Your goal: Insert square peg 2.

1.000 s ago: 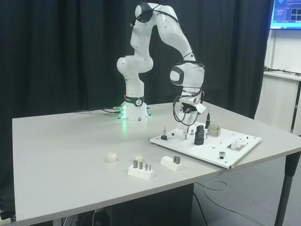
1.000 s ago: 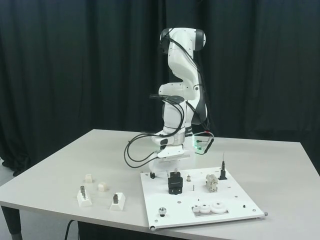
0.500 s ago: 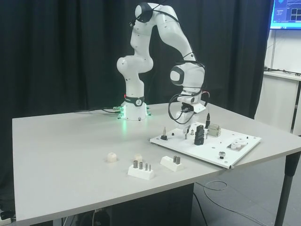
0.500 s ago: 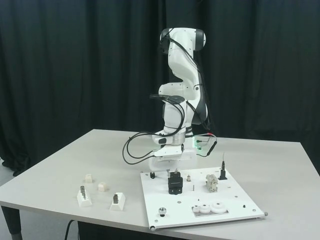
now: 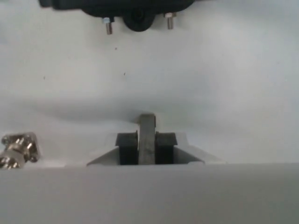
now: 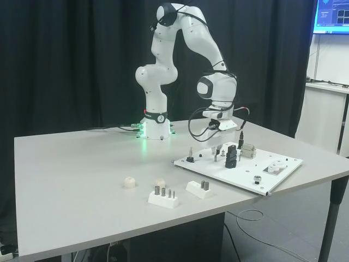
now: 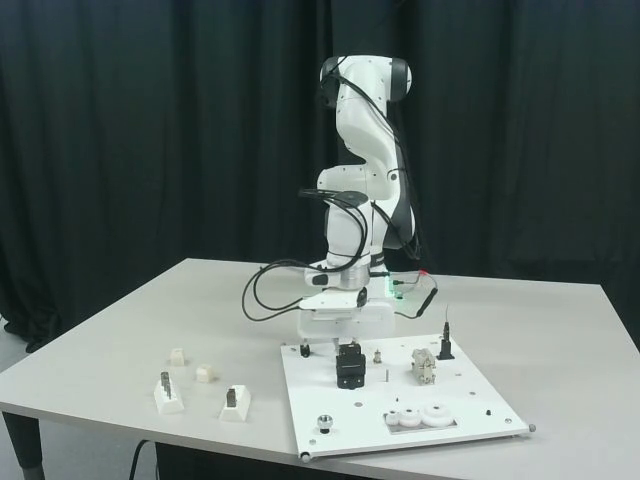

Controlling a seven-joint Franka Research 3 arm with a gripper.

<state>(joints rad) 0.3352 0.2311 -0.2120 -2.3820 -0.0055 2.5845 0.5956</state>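
Observation:
In the wrist view my gripper (image 5: 146,148) is shut on a grey square peg (image 5: 146,133), which stands upright between the black pads (image 5: 126,148). Below it lies the white assembly board (image 5: 210,70). From the room, the gripper (image 6: 212,139) (image 7: 338,340) hangs over the board's (image 6: 245,173) (image 7: 480,390) back left part, just behind a black fixture (image 6: 232,155) (image 7: 349,365). The peg itself is too small to make out in the room views.
The board carries a black fixture (image 5: 138,9), a metal connector (image 5: 16,149), a thin upright pin (image 7: 446,335) and white gears (image 7: 420,415). Two white holders with pegs (image 6: 163,196) (image 6: 199,188) and two small white blocks (image 6: 129,182) (image 6: 160,181) sit on the grey table (image 6: 71,174).
The hand has risen a little above the board and turned more level. Its cable loop has swung outward. The parts on the board and table have not moved.

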